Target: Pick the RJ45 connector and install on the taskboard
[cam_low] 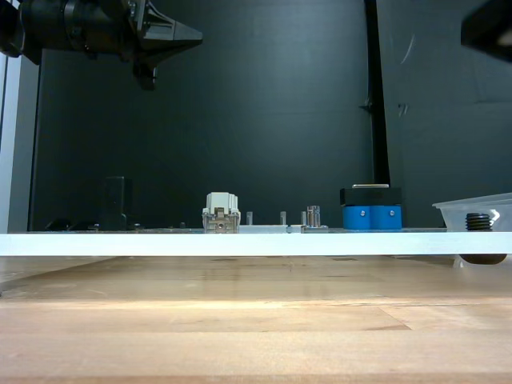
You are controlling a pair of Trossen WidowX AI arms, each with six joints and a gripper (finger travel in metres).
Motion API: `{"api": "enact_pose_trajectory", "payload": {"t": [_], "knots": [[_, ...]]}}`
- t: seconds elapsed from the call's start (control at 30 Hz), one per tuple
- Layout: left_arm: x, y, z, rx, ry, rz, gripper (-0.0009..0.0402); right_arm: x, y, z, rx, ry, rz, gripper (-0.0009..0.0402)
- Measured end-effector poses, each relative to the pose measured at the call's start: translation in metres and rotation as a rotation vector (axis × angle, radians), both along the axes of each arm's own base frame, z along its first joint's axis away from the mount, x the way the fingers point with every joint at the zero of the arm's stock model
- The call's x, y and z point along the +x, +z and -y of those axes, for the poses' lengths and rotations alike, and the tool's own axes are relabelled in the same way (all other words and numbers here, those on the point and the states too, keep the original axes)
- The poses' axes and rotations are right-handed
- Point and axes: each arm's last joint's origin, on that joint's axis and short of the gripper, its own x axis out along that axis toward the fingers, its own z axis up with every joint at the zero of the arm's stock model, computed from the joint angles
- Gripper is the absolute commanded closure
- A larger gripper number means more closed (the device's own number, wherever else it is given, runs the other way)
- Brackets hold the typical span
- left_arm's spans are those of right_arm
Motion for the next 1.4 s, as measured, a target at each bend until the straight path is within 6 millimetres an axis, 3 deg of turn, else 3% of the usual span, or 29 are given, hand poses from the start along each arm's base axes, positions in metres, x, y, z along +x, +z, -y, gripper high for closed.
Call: {"api": "enact_pose_trajectory", "payload": {"t": [0.17,0.37,0.8,1.13,1.27,1.4], "knots": [[0.0,0.0,0.0,0.0,0.0,0.0,0.0393,0.011,-0.007,-0.019,-0.078,0.292,0.019,0.0202],[0.0,0.0,0.0,0.0,0.0,0.0,0.0393,0.027,-0.023,-0.033,-0.116,0.424,0.025,0.0202],[0.0,0.0,0.0,0.0,0.0,0.0,0.0393,0.051,-0.058,-0.032,-0.084,0.399,-0.011,0.0202],[0.0,0.0,0.0,0.0,0.0,0.0,0.0393,0.054,-0.073,-0.031,-0.089,0.445,-0.055,0.0203],[0.0,0.0,0.0,0.0,0.0,0.0,0.0393,0.054,-0.076,-0.03,-0.097,0.455,-0.063,0.0224],[0.0,0.0,0.0,0.0,0.0,0.0,0.0393,0.053,-0.078,-0.029,-0.103,0.462,-0.068,0.0271]]}}
